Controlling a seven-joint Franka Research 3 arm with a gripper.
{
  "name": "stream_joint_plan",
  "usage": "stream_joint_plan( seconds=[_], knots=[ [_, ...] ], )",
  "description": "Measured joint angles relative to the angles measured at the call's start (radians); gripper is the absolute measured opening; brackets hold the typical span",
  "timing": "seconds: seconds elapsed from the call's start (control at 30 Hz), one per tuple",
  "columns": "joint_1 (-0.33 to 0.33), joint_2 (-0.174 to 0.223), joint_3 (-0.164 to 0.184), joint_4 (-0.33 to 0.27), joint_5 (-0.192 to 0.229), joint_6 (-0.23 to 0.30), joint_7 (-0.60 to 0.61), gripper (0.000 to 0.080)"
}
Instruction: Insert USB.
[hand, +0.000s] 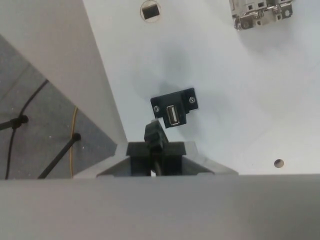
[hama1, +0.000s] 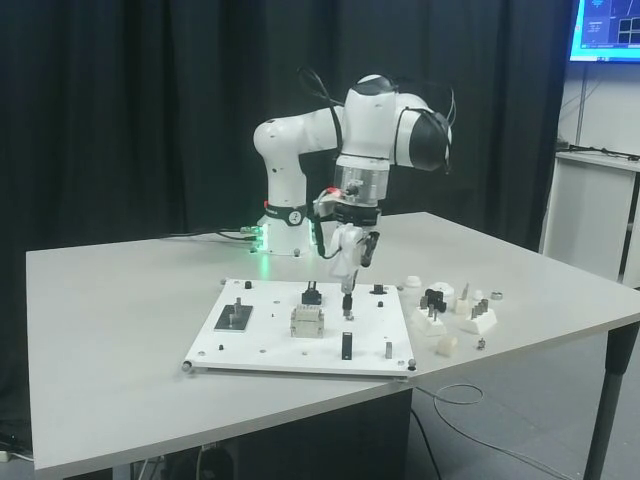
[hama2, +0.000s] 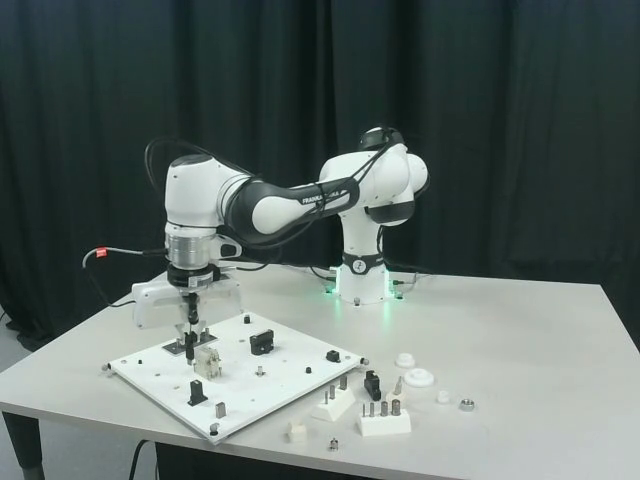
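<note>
Clenched on the black USB plug, the gripper hangs just above the white board, fingers closed on the plug's body with its tip pointing down toward the work. That plug sits just beside the black USB socket, which is screwed to the board with its metal mouth open and facing up; in the wrist view the tip looks offset from the mouth, not yet over it or in it. From here the likely fault is a missed entry: if the arm drops while the tip is off to one side, the plug would land on the socket's black flange or the bare board and jam, or twist in the fingers. A plug turned the wrong way round would also refuse to seat (its inner tongue cannot be read from these views). Around the socket the board is bare, so a small sideways correction has room. Farther off, a metal connector and a round hole lie well apart from the socket. In the first room view the gripper stands among low fixtures on the board, near its middle, away from the edges; the loose white parts on the grey table are well clear.
</note>
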Motion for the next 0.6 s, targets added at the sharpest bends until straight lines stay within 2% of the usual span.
stream_joint_plan(
  seconds=[0.6],
  knots=[
    [-0.005, 0.0, 0.016, 0.0, 0.002, 0.001, -0.016, 0.0048]
  ],
)
